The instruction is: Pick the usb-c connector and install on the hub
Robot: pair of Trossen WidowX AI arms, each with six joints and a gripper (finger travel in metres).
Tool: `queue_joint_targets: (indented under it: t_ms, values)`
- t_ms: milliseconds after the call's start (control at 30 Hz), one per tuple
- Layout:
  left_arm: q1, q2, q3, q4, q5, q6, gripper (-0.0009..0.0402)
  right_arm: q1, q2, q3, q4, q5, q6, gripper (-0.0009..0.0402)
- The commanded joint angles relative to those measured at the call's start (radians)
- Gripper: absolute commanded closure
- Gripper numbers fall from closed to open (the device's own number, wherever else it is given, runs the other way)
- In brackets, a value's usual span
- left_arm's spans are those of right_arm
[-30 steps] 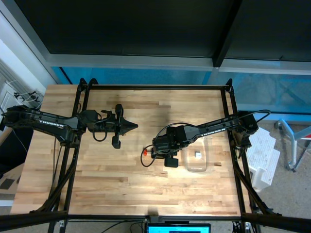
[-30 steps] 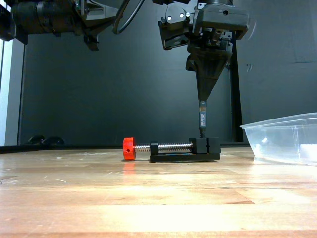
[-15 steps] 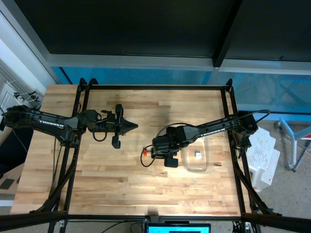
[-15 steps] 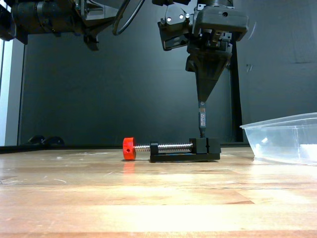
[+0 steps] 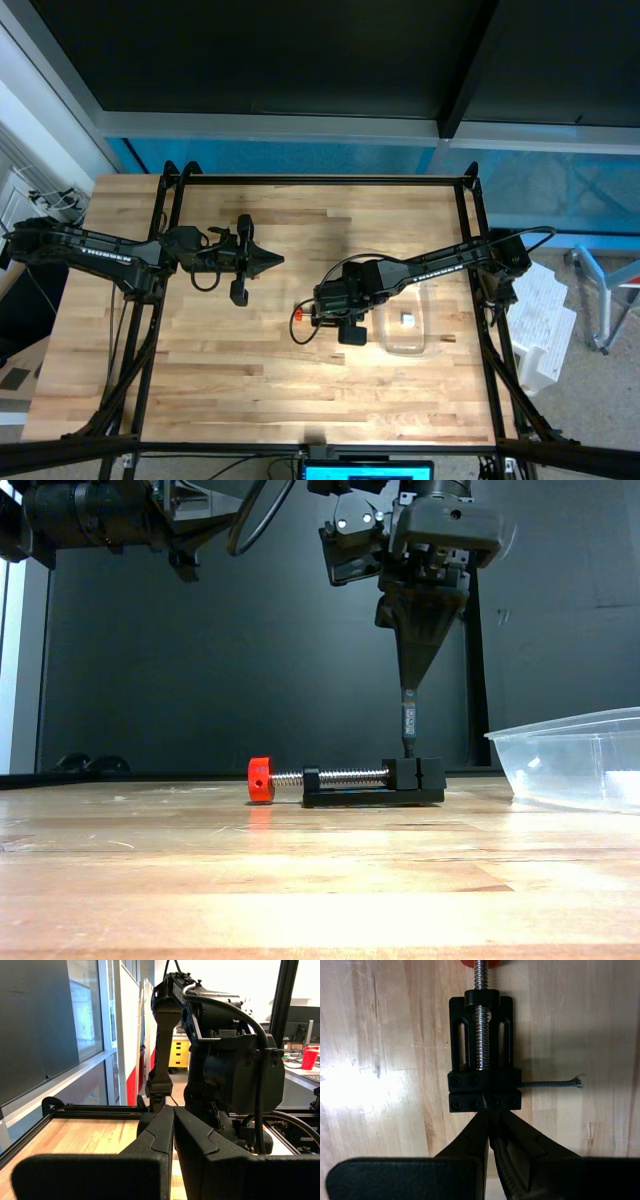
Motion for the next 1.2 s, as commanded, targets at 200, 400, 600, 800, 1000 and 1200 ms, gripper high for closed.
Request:
queue_joint_targets:
  t_ms: [200, 400, 600, 800, 1000, 1200]
  values:
    - [0.000, 0.000, 0.000, 0.000, 0.000, 0.000, 0.0393, -0.002, 0.000, -0.023, 0.023, 0.001, -0.002, 0.0393]
    - [0.000, 0.000, 0.000, 0.000, 0.000, 0.000, 0.0393, -0.002, 0.000, -0.026, 0.025, 0.000, -0.002, 0.0393]
    - [0.000, 0.000, 0.000, 0.000, 0.000, 0.000, 0.0393, -0.002, 0.000, -0.035, 0.029, 0.000, -0.002, 0.0393]
    - [0.000, 0.000, 0.000, 0.000, 0.000, 0.000, 0.0393, -0.002, -0.002, -0.029, 0.027, 0.000, 0.000, 0.0393]
    - [0.000, 0.000, 0.000, 0.000, 0.000, 0.000, 0.0393, -0.002, -0.002, -0.029, 0.028, -0.004, 0.000, 0.0382]
    - [0.000, 0.000, 0.000, 0.000, 0.000, 0.000, 0.0393, -0.002, -0.014, -0.029, 0.030, 0.000, 0.000, 0.0334]
